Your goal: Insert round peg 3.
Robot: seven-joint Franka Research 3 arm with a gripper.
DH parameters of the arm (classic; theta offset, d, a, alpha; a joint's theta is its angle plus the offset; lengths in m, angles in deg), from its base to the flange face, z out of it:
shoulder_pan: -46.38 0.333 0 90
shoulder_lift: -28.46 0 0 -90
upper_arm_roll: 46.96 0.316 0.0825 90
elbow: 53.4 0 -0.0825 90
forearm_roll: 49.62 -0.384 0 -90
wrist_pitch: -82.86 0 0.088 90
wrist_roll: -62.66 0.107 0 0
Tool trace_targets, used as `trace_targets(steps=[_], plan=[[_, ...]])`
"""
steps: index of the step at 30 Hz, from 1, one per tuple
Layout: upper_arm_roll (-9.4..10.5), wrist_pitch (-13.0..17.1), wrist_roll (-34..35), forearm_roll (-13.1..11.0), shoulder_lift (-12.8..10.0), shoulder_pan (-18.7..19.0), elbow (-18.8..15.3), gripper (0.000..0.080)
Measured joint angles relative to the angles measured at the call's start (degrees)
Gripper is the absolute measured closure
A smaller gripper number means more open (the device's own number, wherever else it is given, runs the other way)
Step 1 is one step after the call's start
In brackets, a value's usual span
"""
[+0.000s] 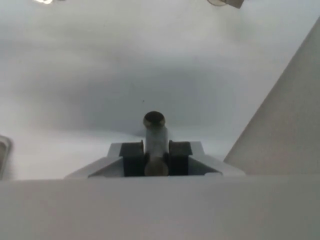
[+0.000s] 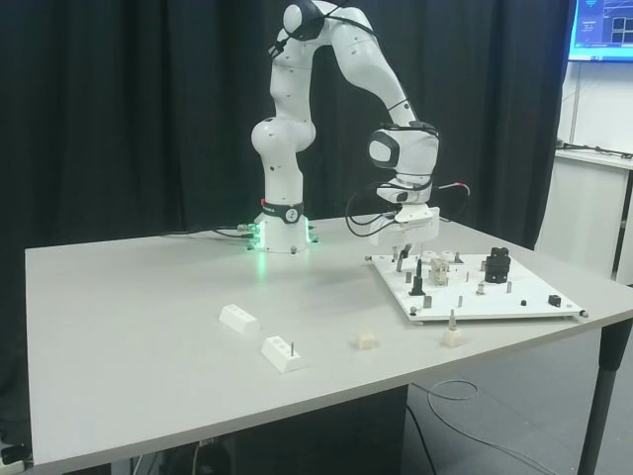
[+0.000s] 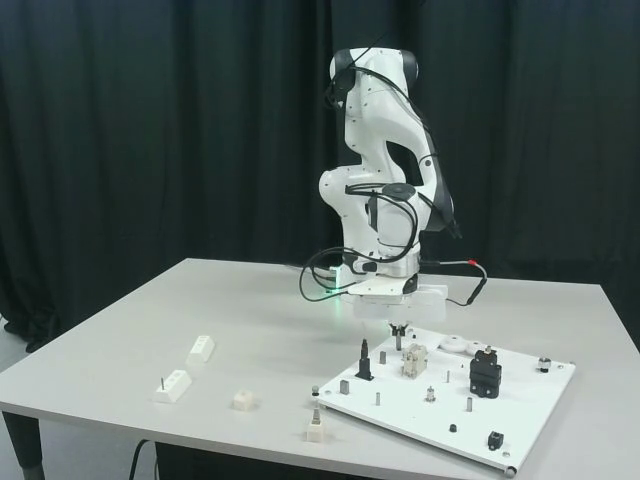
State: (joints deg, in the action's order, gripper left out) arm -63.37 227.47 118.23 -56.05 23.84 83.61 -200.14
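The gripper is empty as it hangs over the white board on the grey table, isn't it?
Not empty. The wrist view shows the gripper shut on a round peg clamped between its fingers. The rest holds: in both room views it hangs over the white board on the grey table.

1. The arm (image 2: 336, 59) is white with black joint bands and black cables.
2. The worktop (image 2: 129, 297) is plain grey.
3. The board (image 3: 520, 400) is white, carrying small black and grey fixtures.
4. The end effector (image 1: 156, 165) has black finger pads on a white body; the peg (image 1: 155, 137) between them is grey.
5. The curtain (image 3: 150, 120) behind is black, unpatterned.
6. A green glow shows at the arm's base (image 2: 282, 233).
7. The small blocks (image 2: 282, 353) on the worktop are white.
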Motion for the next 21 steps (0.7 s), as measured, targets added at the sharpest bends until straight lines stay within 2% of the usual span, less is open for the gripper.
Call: trace_targets(steps=[21], plan=[[0.10,2.0,0.0,-0.6,-0.5,0.0,0.0,0.0702]])
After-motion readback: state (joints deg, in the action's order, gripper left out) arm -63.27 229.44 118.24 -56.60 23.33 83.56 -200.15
